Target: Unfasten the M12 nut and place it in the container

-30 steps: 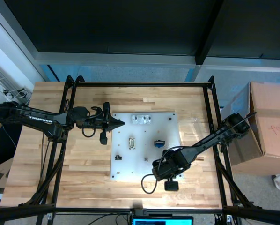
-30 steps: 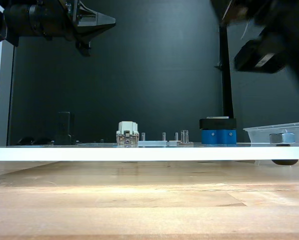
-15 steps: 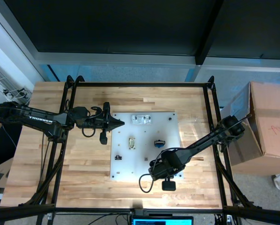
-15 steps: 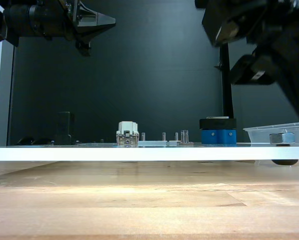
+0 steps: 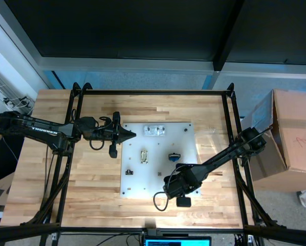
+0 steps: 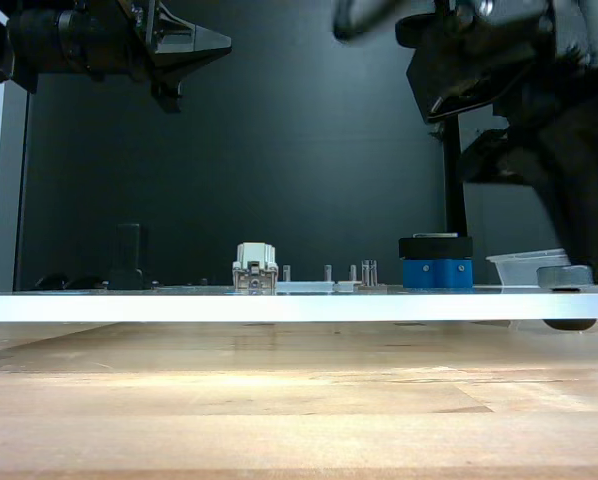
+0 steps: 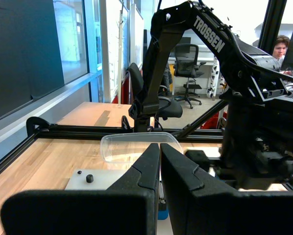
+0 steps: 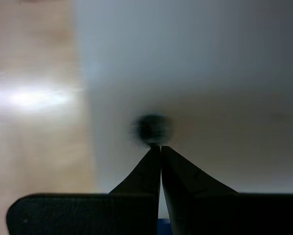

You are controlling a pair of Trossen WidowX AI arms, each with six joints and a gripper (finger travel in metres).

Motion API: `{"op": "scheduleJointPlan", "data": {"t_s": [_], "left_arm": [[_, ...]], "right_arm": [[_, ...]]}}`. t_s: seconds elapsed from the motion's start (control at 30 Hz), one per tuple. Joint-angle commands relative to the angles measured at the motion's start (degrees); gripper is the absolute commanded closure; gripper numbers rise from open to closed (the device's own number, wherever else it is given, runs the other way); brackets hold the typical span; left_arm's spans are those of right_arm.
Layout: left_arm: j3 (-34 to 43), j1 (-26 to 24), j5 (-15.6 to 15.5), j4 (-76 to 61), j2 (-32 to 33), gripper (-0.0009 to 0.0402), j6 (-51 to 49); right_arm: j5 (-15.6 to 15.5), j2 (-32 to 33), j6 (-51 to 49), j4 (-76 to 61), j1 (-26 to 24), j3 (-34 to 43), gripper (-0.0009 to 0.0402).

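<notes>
In the low view the small nut (image 6: 564,273) shows as a low grey shape at the board's near right edge, at the height of its stud and in shadow. The right arm hides that spot in the high view. My right gripper (image 8: 160,147) hangs point-down over this corner (image 5: 179,187), its fingers pressed together with nothing between them. Just past its tips lies a blurred dark round thing (image 8: 154,128); I cannot tell whether it is the nut or the stud. The clear container (image 7: 139,146) stands right of the board (image 6: 524,262). My left gripper (image 5: 130,135) is shut and empty, high above the board's left edge (image 6: 222,42).
The white board (image 5: 135,154) carries a blue-and-black block (image 6: 436,262), a white connector (image 6: 255,268), small silver pins (image 6: 367,272) and a black post at its far right corner (image 5: 187,129). A black frame (image 5: 153,93) rings the table. A cardboard box (image 5: 291,138) stands at the right.
The right arm has come down and to the left over the board's near right corner, now covering much of the tray and shading the nut in the low view. Nut and left arm have not moved.
</notes>
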Motion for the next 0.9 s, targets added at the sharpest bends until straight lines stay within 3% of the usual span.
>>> {"op": "scheduleJointPlan", "data": {"t_s": [0.03,0.17,0.47,0.53,0.9], "left_arm": [[0.00,0.00,0.02,0.02,0.02,0.0393,0.02],[0.00,0.00,0.00,0.02,0.02,0.0393,0.00],[0.00,0.00,0.00,0.02,0.02,0.0393,0.02],[0.00,0.02,0.00,0.02,0.02,0.0393,0.02],[0.00,0.00,0.00,0.02,0.02,0.0393,0.02]], "right_arm": [[4.46,-1.03,0.52,-2.23,-0.09,0.92,0.0393],[2.16,-2.27,1.07,-2.16,-0.11,0.98,0.0393],[-10.73,-3.34,1.46,-1.51,-0.09,2.32,0.0393],[-12.28,-3.34,1.22,-0.52,-0.09,2.36,0.0393],[-13.68,1.25,-1.51,1.77,-0.13,2.25,0.0393]]}}
